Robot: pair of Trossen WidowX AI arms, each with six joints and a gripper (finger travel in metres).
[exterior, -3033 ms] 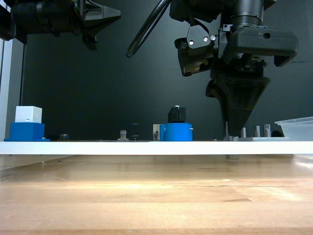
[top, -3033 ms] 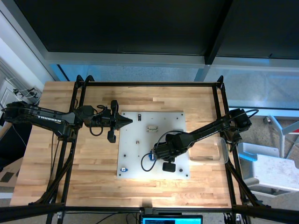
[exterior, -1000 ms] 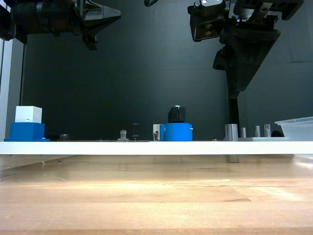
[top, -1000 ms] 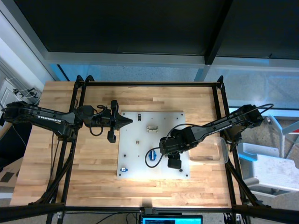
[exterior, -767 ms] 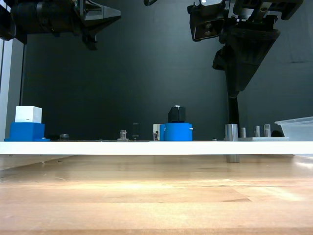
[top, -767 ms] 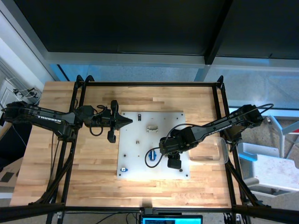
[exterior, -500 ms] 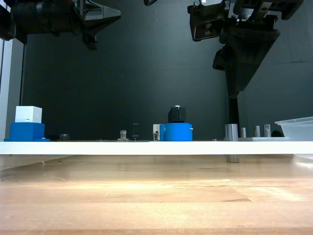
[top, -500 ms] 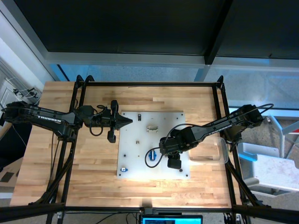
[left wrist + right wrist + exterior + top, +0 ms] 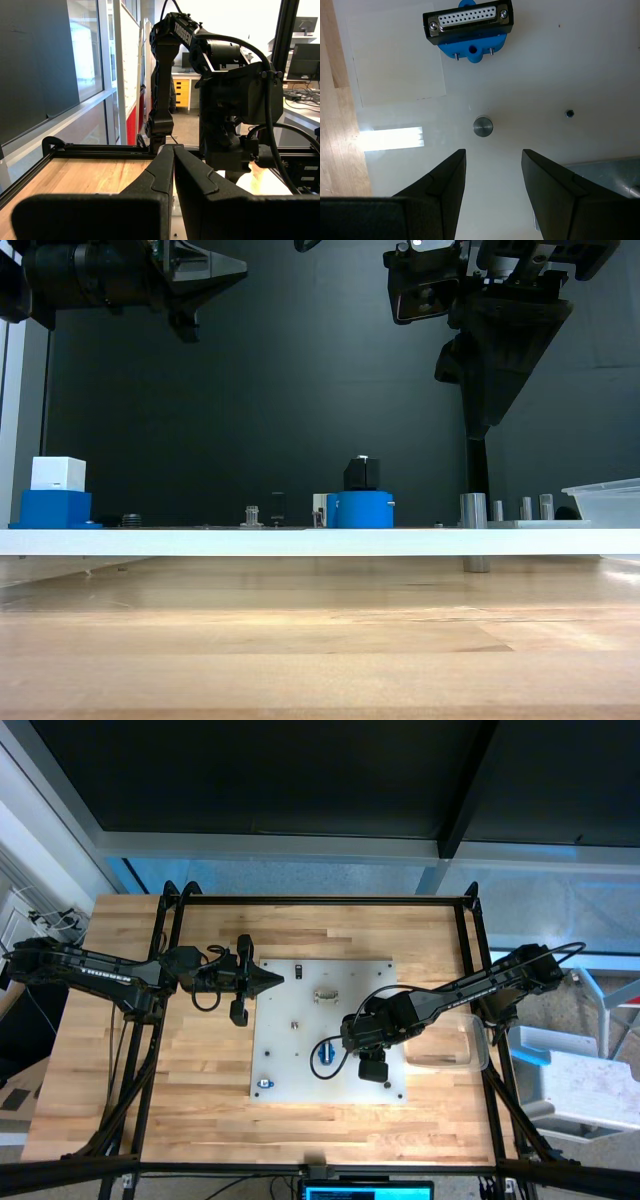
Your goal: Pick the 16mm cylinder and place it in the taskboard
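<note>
Cylinder (image 9: 483, 126): short dull-grey metal peg, seen end-on as a flat round face. It stands upright on the board (image 9: 545, 60), right of board centre and toward the near edge, with nothing touching it. Right gripper (image 9: 493, 152) hangs directly above it, well clear of the board, fingers spread apart and holding nothing. Left gripper (image 9: 173, 155) is up high over the board's left edge, fingers pressed together, also empty.

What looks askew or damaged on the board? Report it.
Nothing stands out. The short grey metal cylinder stands upright in the flat white square taskboard. The right gripper hangs open above it; the left gripper is shut over the board's left edge.
</note>
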